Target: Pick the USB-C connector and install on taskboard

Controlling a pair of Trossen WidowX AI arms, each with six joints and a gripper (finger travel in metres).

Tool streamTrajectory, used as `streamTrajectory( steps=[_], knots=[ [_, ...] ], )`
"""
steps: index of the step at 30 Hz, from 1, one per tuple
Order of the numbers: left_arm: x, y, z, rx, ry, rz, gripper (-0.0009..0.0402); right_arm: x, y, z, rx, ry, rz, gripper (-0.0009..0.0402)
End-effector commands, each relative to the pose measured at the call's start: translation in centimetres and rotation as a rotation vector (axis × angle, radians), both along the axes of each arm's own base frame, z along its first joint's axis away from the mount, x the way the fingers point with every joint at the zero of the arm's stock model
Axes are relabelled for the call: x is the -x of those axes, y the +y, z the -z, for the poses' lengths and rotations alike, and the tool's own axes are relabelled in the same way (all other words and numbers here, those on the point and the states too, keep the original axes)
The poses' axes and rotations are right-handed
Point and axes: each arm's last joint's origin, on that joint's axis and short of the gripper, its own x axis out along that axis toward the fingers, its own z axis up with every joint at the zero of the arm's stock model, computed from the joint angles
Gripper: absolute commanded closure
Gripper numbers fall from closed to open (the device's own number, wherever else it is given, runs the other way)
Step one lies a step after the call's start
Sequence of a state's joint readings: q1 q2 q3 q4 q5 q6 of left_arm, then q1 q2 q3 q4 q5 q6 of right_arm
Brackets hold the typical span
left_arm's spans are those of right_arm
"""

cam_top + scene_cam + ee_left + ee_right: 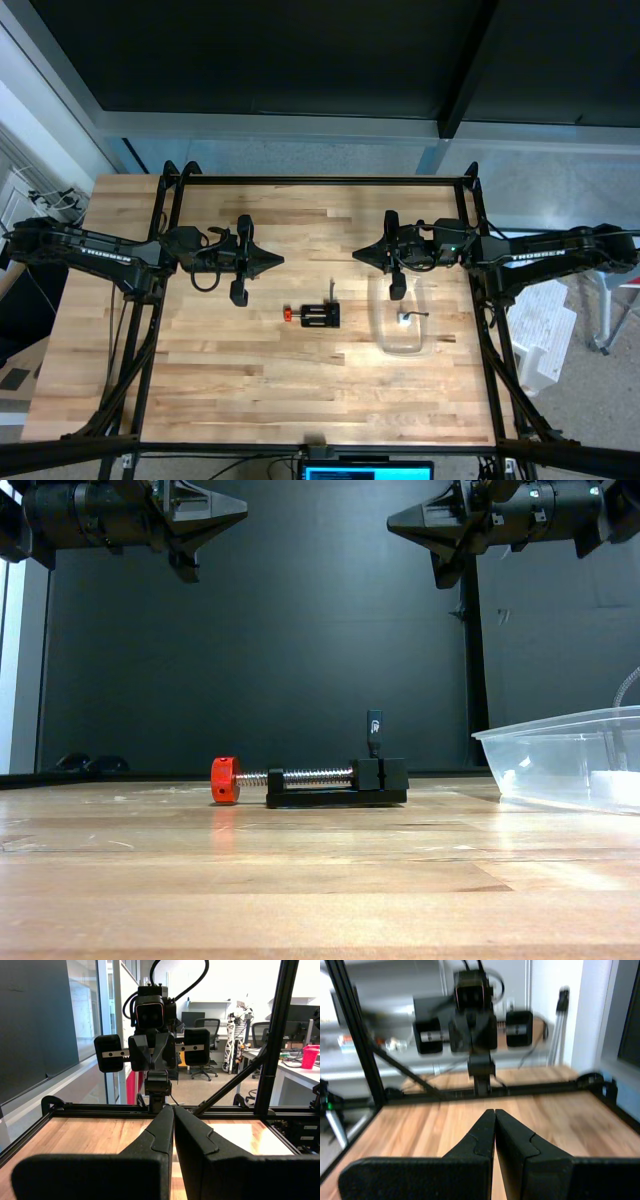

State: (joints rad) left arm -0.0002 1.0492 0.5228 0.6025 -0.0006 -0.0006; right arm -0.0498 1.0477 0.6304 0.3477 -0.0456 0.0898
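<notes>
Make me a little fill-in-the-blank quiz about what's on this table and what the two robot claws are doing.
1. The taskboard has a ___ knob at one end.
2. The left gripper and the right gripper hang above the table, both with fingers ___.
3. The clear tray holds a small ___ cube.
4. The tray sits nearer the ___ arm.
Missing words: red-orange; shut; white; right.

In the tray (390, 342), a dark sliver (420, 314) is too small to identify. High beside the tray, the right gripper (494, 1112) sees the left gripper (472, 1035), farther off, only blurred.
</notes>
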Motion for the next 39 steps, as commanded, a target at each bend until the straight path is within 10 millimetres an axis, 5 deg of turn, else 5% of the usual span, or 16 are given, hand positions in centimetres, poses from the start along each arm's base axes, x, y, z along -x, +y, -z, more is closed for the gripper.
streamTrajectory(
  steps=[1,17,26,39],
  knots=[
    [0.0,0.0,0.0,0.0,0.0,0.0,0.0393,0.0,0.1,-1.0,0.007,0.125,0.0,0.0393],
    [0.0,0.0,0.0,0.0,0.0,0.0,0.0393,2.5,1.6,-5.3,-0.033,0.597,-0.03,0.0393],
    [0.0,0.0,0.0,0.0,0.0,0.0,0.0393,3.7,3.4,-5.0,-0.045,0.836,-0.006,0.0393],
    [0.0,0.0,0.0,0.0,0.0,0.0,0.0393,2.2,5.5,-2.9,-0.015,1.165,-0.01,0.0393]
  ],
)
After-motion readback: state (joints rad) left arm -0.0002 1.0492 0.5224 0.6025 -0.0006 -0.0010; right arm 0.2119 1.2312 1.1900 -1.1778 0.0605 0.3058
